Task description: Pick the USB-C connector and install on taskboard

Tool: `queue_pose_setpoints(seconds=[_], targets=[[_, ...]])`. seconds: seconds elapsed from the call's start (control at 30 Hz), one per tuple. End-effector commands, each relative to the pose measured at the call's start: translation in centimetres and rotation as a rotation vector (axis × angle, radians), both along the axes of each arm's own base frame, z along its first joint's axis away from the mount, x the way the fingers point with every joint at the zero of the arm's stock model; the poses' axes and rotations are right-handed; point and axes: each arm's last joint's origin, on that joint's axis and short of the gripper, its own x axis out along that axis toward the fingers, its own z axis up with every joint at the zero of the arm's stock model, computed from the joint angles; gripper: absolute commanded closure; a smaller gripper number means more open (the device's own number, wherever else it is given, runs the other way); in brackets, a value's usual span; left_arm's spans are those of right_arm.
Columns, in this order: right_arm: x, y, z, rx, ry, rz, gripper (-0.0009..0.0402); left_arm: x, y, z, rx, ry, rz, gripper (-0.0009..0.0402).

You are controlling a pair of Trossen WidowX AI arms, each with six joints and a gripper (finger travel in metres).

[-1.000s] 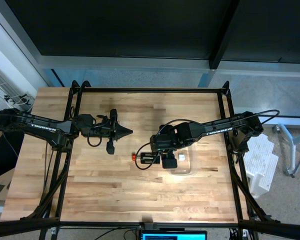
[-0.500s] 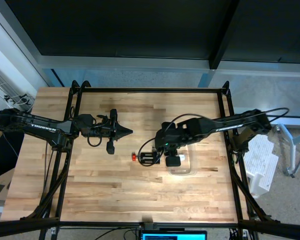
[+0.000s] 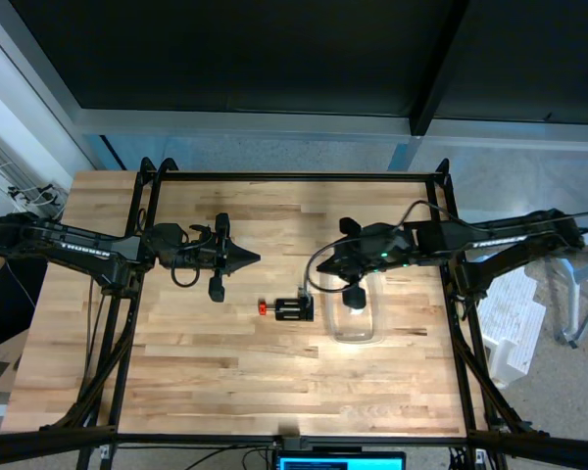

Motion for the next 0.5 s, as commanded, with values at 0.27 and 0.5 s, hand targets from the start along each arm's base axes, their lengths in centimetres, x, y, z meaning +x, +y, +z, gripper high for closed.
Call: queue_pose_setpoints(seconds=[0.27, 0.5], targets=[[-3.1, -1.2, -1.1, 0.026, -0.282, -0.041, 0.0393, 0.0, 0.0, 0.0, 0.000, 0.000, 0.000, 0.0393], [-4.8, -1.3, -2.1, 0.041, -0.444, -0.039, 0.0393, 0.0, 0.0, 0.0, 0.000, 0.000, 0.000, 0.0393]])
